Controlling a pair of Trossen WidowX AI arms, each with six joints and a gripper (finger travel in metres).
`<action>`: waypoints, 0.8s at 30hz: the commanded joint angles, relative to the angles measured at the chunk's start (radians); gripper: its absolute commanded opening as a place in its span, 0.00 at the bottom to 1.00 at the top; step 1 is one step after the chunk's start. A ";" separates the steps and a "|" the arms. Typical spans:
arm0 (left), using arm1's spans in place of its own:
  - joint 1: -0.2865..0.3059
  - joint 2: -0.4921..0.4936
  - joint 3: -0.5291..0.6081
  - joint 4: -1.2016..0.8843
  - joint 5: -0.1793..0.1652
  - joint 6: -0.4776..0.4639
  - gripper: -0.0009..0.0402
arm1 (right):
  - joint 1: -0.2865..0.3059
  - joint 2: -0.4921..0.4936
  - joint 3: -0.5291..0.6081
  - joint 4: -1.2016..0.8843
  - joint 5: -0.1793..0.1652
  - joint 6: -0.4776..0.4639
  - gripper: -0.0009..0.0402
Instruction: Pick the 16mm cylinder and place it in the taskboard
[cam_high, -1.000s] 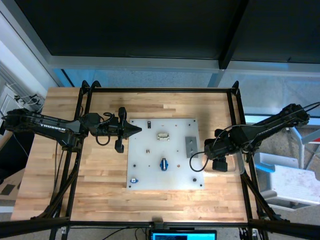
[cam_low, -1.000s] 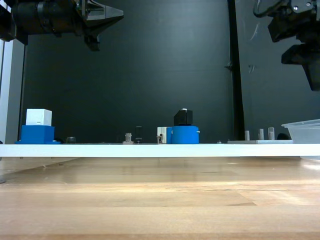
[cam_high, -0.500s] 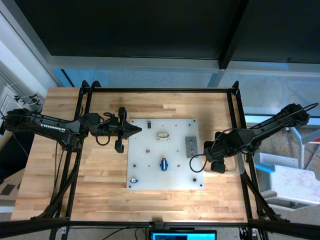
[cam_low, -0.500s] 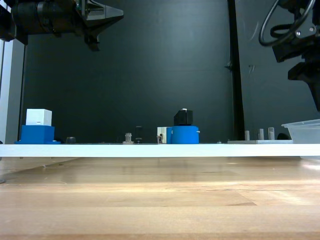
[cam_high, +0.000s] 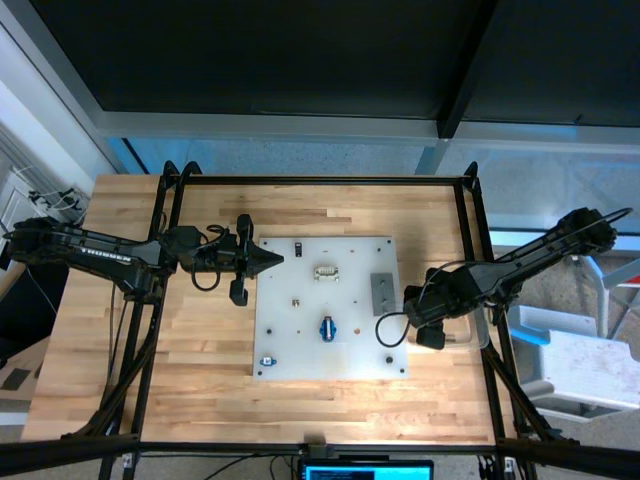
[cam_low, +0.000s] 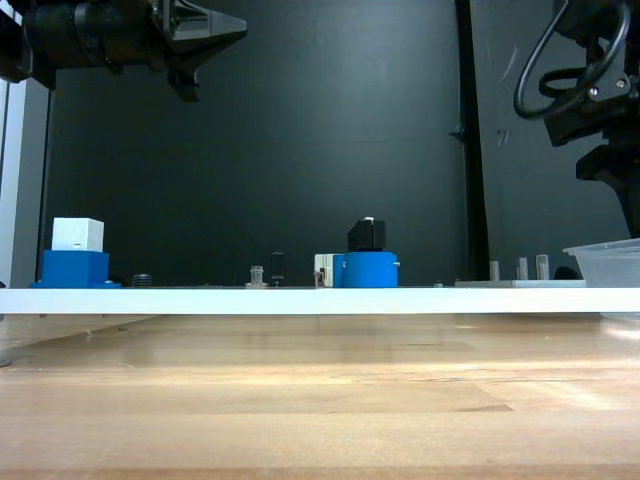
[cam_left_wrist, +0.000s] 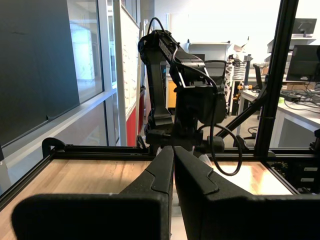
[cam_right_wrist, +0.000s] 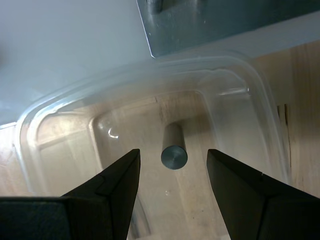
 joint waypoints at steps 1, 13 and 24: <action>0.000 0.000 0.000 0.000 0.000 0.000 0.02 | 0.000 0.009 0.000 0.007 0.002 0.002 0.47; 0.000 0.000 0.000 0.000 0.000 0.000 0.02 | 0.002 0.024 -0.027 0.050 0.013 0.054 0.44; 0.000 0.000 0.000 0.000 0.000 0.000 0.02 | 0.005 0.024 -0.071 0.094 0.018 0.068 0.42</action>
